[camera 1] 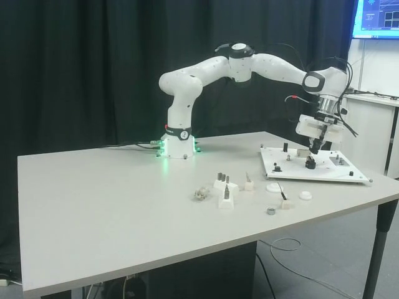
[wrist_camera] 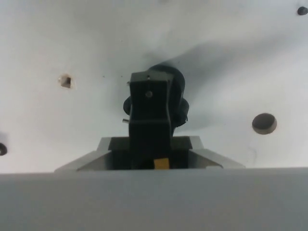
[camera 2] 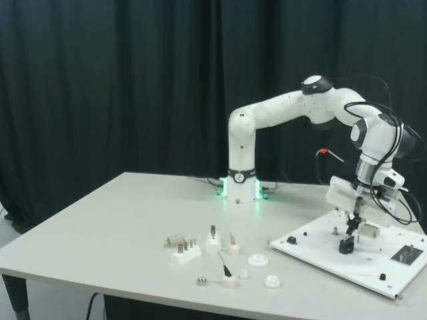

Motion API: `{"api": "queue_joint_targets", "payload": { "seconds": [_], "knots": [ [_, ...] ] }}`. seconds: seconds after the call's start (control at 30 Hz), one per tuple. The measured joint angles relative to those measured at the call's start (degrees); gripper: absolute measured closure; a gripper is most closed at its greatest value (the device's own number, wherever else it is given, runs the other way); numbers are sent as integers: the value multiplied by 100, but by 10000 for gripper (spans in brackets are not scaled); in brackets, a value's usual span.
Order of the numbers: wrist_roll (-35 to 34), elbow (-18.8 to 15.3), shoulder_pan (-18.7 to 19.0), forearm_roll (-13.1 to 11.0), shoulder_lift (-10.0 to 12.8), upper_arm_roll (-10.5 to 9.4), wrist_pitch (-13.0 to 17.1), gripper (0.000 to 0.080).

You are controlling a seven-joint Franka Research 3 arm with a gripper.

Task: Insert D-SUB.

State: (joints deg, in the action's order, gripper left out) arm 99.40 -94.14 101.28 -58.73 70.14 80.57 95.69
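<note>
I see one grey tabletop (camera 1: pixel 106 193) in a room hung with black curtains (camera 2: pixel 120 80), and one white arm (camera 1: pixel 249 65) bolted near its far edge, with green lights glowing at the base (camera 2: pixel 241 193). The arm reaches across to one white board (camera 2: pixel 373 257) lying flat at the tabletop's end, furthest from the base. A white cabinet (camera 1: pixel 374 128) stands just beyond that end, and the corner of a screen (camera 1: pixel 377 18) shows above it.

The hand (camera 1: pixel 317 144) hangs just above the board, pointing down. From the wrist view, its two fingers are clamped on one black plug (wrist_camera: pixel 150 108), which I take for the D-SUB; the plug sits between the fingertips, over the board's white face. I cannot tell whether it touches the board. A round black part (wrist_camera: pixel 180 98) lies right behind the plug, partly hidden by it.

On the board (wrist_camera: pixel 231 43) I count one dark round hole (wrist_camera: pixel 264 123), one small ragged hole (wrist_camera: pixel 66 81) and two small black studs at the edges. The room views show several small black pieces (camera 2: pixel 346 245) and one grey plate (camera 2: pixel 407 253) standing on it.

Well apart from the board, near the tabletop's front, lies a loose cluster of small parts: white blocks with grey pins (camera 1: pixel 224 185), two white discs (camera 2: pixel 258 261), and one small ring (camera 1: pixel 272 210). Nothing stands between the hand and the board.
</note>
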Motion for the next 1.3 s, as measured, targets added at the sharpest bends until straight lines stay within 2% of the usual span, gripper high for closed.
{"api": "queue_joint_targets", "payload": {
  "seconds": [0.6, 1.1, 1.3],
  "knots": [
    [32, -76, -76, -346, -30, 0, 3, 649],
    [32, -339, -95, -600, -112, 13, 51, 649],
    [32, -402, -92, -628, -115, 17, 131, 649]
  ]
}}
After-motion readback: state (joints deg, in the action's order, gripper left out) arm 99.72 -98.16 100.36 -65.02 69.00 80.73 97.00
